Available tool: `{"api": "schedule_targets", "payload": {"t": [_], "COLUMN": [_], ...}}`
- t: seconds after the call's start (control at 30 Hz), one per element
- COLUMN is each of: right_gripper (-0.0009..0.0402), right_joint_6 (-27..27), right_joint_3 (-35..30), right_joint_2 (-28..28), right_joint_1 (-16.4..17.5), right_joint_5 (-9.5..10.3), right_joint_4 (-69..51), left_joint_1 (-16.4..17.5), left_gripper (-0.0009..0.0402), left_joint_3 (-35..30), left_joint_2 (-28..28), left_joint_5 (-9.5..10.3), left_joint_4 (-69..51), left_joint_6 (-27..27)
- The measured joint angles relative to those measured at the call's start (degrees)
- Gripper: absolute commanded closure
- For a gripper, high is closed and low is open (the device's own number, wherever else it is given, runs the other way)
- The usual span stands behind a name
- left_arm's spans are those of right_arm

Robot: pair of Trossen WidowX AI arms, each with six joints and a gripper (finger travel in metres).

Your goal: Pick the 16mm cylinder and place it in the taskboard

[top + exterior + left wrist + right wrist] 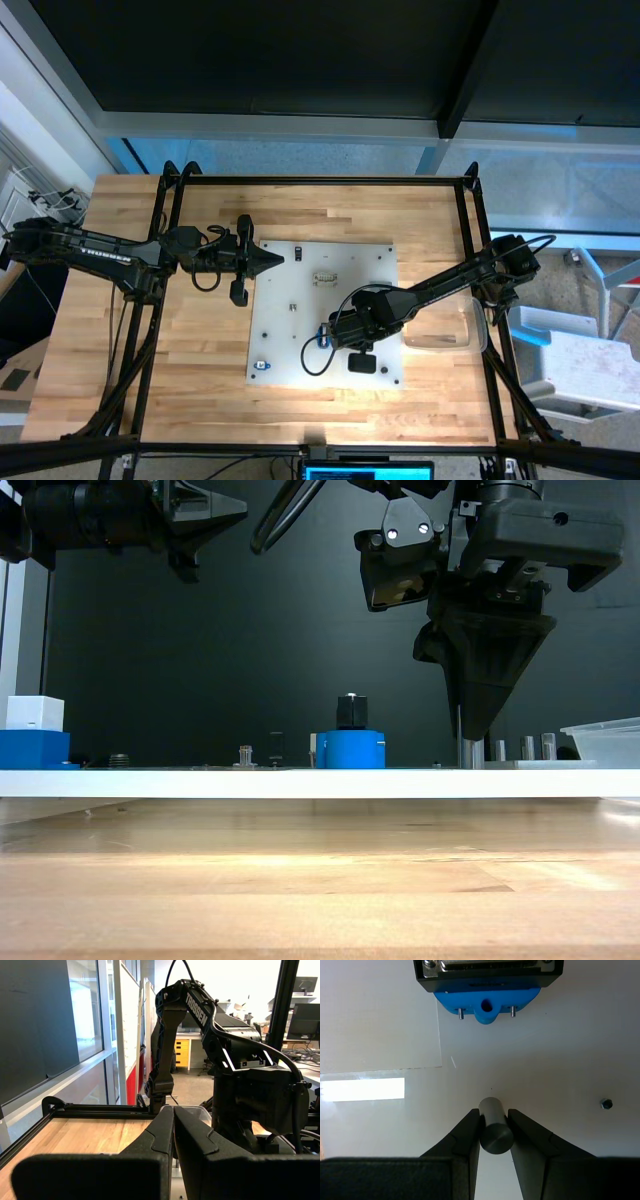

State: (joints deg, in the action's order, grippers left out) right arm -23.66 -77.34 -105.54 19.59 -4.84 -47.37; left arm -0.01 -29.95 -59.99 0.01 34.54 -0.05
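The 16mm cylinder [495,1127] is a short dark-grey peg. It stands upright with its lower end on the white taskboard [560,1060], just in front of the blue connector [487,997]. My right gripper [494,1124] is shut on it, one finger [465,1135] on each side. In the low view the right gripper [468,730] points straight down with the cylinder [466,750] at its tip. From above, the right gripper [338,335] hides the peg over the taskboard [290,345]. My left gripper [268,258] hovers shut at the board's far-left edge, fingertips [173,1125] together.
A clear plastic tray [445,328] sits at the board's right edge. Several upright pegs [527,747] stand beside the held one. A blue block with a black cap [347,745] and a blue-and-white block [30,735] rise from the board. A small nut [606,1104] lies nearby.
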Motion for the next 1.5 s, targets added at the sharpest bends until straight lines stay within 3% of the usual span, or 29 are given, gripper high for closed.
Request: {"api": "schedule_targets", "payload": {"t": [0.2, 0.87, 1.17, 1.5], "right_gripper": [0.0361, 0.0241, 0.0231, 0.0231], "right_joint_6": [0.26, 0.22, 0.22, 0.42], "right_joint_3": [0.02, 0.02, 0.02, 0.0], "right_joint_2": [0.0, 0.0, 0.66, 5.33], "right_joint_1": [0.0, 0.02, 0.02, 0.02], "right_joint_5": [0.0, -0.02, -0.02, -0.07], "right_joint_4": [0.15, 0.26, -0.61, -4.59], "left_joint_1": [0.0, 0.0, 0.0, 0.0], "left_gripper": [0.0393, 0.0393, 0.0393, 0.0393], "left_joint_3": [0.0, 0.02, 0.0, 0.02], "left_joint_2": [-0.02, 0.0, 0.0, 0.0], "left_joint_5": [0.0, 0.0, 0.0, 0.0], "left_joint_4": [0.0, 0.0, 0.0, -0.02], "left_joint_6": [0.02, 0.02, 0.02, 0.02]}}
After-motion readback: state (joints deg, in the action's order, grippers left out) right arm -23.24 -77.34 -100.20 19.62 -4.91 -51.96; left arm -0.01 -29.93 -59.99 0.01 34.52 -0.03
